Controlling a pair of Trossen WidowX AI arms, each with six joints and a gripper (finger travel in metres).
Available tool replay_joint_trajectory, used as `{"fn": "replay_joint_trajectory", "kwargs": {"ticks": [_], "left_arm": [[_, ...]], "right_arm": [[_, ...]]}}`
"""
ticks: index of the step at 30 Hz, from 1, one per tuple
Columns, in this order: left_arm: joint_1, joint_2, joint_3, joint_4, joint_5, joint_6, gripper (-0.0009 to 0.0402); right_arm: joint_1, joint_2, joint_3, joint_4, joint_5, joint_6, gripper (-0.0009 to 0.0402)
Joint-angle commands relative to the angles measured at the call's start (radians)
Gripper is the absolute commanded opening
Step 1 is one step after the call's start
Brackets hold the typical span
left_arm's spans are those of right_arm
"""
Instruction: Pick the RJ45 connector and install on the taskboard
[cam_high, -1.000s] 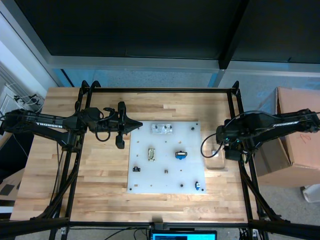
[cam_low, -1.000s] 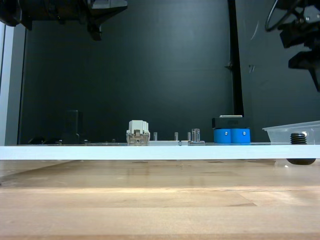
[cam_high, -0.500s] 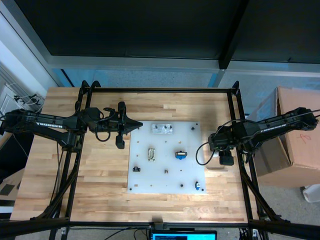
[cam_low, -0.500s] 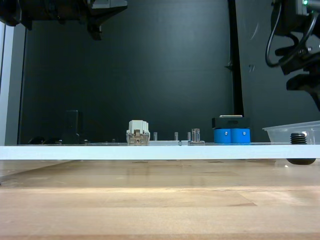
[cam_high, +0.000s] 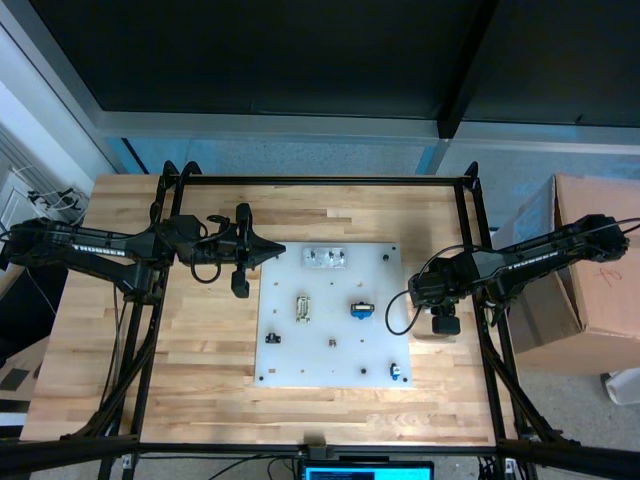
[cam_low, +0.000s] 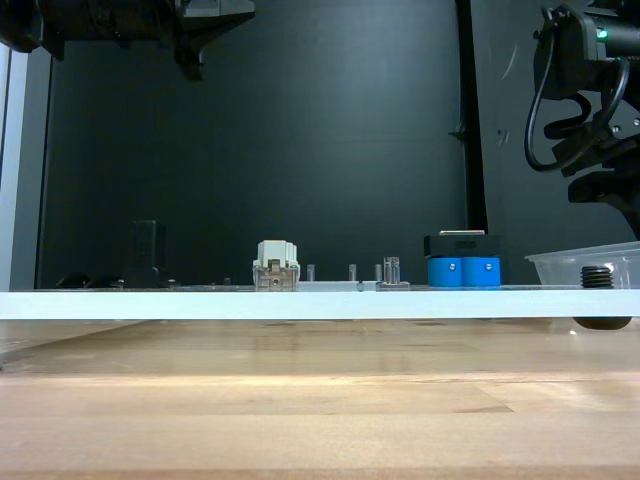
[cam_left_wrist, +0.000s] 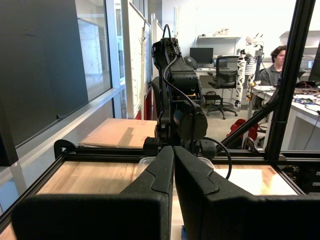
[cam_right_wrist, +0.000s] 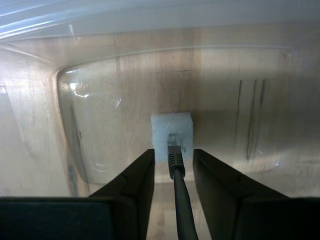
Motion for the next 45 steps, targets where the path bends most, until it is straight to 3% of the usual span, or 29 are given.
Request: {"fn": "replay_joint_trajectory", "kwargs": {"ticks": [1,7,22,31,37,45], "left_arm": [[0.000,0.000,0.000,0.000,0.000,0.000,0.0000],[0.000,0.000,0.000,0.000,0.000,0.000,0.0000],[0.000,0.000,0.000,0.000,0.000,0.000,0.0000],[0.000,0.000,0.000,0.000,0.000,0.000,0.0000],[0.000,0.000,0.000,0.000,0.000,0.000,0.0000],[0.000,0.000,0.000,0.000,0.000,0.000,0.0000]], "right_arm": [[0.000,0.000,0.000,-0.003,0.001,0.000,0.0062],[0.000,0.000,0.000,-0.005,0.001,-0.002,-0.0003],[0.000,0.000,0.054,-0.041,0.001,-0.028,0.0000],[0.003,0.000,0.175,-0.154,0.000,-0.012,0.0000],[0.037,0.006,0.265,-0.174,0.000,0.040,0.0000],[0.116,0.099,0.386,-0.206,0.001,0.117,0.0000]]}}
